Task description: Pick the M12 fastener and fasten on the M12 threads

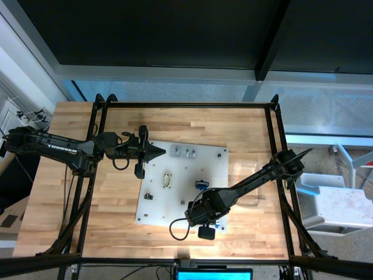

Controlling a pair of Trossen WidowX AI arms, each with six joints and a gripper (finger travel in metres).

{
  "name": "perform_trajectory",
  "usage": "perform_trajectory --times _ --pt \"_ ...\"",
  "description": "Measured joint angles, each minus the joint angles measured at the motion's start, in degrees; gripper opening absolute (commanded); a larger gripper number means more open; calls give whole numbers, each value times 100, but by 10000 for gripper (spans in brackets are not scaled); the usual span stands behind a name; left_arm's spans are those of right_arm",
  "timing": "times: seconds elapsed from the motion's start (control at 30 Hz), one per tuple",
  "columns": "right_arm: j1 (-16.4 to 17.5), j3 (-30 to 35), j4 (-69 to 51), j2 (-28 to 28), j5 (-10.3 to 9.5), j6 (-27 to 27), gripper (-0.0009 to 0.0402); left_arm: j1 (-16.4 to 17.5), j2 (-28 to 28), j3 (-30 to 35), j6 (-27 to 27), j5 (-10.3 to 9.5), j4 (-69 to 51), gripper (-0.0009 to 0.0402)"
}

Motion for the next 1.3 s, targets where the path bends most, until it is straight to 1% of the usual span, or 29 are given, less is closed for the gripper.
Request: perform_trajectory --times 0.07,0.13,0.17,0.33,0.43,0.47,0.5,0.53,0.57,0.6,0.63,0.67,0.7,0.73,0.77,0.97,1.03,1.07,1.2,1.3 --pt "-9 0 4 0 52 0 0 0 0 0 -2 0 0 0" --pt "-9 0 17 0 240 -4 0 0 0 0 0 0 2 0" --pt "-9 0 48 0 299 -4 0 0 0 2 0 0 2 0" --pt "-9 0 190 2 345 -50 0 0 0 2 -2 0 2 0" --pt "-9 0 190 15 319 -50 0 0 0 2 0 0 2 0" --pt "-9 0 192 24 221 -50 0 0 0 2 0 0 2 0" --pt "-9 0 195 33 -2 -59 0 0 0 2 -2 0 2 0" --pt "-11 0 195 33 -323 -92 0 0 0 2 0 0 2 0" --pt "-17 -2 208 35 -752 -160 0 0 0 2 -2 0 2 0" --pt "-20 0 247 35 -1222 -262 0 0 0 0 0 0 2 0" --pt "-17 0 273 35 -1591 -361 0 0 0 2 -2 0 2 0" --pt "-13 0 278 35 -1821 -450 0 0 0 2 -2 0 0 0" --pt "-4 0 249 31 -1843 -481 0 0 0 0 0 0 2 0" --pt "7 0 188 22 -1786 -485 0 0 0 2 -2 0 2 0" --pt "9 0 129 17 -1639 -472 0 0 0 2 -2 0 2 0" --pt "-9 0 26 0 -304 -164 0 0 0 2 0 0 2 0" --pt "-4 0 15 0 11 -70 0 0 0 2 0 0 0 0" --pt "-4 0 15 0 92 -57 0 0 0 2 -2 0 0 0" --pt "-20 0 90 4 315 -48 0 0 0 0 0 0 0 0" --pt "-26 0 232 24 354 -50 0 0 0 2 0 0 2 0"
